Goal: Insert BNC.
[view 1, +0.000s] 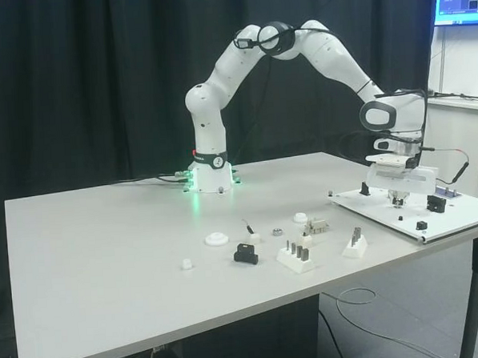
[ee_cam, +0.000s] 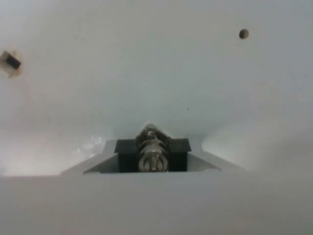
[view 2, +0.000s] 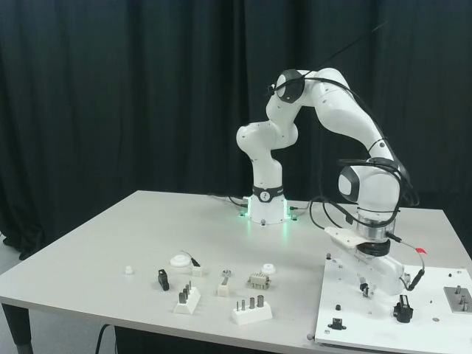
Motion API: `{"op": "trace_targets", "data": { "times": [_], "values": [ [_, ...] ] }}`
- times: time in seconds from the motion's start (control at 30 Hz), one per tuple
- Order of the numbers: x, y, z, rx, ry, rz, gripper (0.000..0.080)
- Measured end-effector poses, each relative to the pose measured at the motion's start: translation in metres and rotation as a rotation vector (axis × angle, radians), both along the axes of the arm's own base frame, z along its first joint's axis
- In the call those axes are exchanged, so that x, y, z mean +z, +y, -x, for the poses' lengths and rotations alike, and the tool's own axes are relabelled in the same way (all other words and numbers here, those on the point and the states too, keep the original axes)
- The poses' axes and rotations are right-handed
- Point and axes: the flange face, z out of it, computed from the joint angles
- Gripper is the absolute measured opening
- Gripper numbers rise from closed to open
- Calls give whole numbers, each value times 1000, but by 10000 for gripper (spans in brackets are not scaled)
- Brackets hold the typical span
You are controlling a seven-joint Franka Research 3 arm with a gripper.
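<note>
One connector point(ee_cam: 152, 149) pinched in gripper point(ee_cam: 152, 164), low over white board point(view 2: 383, 324) (socket hidden under fingers). Keep vertical, descend slowly, press then twist to lock.

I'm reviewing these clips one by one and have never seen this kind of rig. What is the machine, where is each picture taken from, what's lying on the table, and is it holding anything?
The machine is a white robot arm bolted on a grey table, with green light at its base. Two pictures come from cameras in the room, each seeing the arm from a different side. The third comes from a camera on the arm's wrist, looking down past its gripper.

The gripper is low over a white board at the table's edge. In the wrist view, its black fingers are closed on a metal BNC connector, with the board's white surface beyond it.

Elsewhere on the table lie small loose parts: a white gear, a black clamp-like piece and white blocks holding metal pegs. A few black fittings sit on the board.
</note>
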Motion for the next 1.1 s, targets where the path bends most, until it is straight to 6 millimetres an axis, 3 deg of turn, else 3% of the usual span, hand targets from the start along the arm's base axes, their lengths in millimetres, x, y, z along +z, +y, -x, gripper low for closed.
{"op": "trace_targets", "data": {
  "times": [1.1],
  "values": [
    [0,2,7,-137,-42,3,122]
  ]
}}
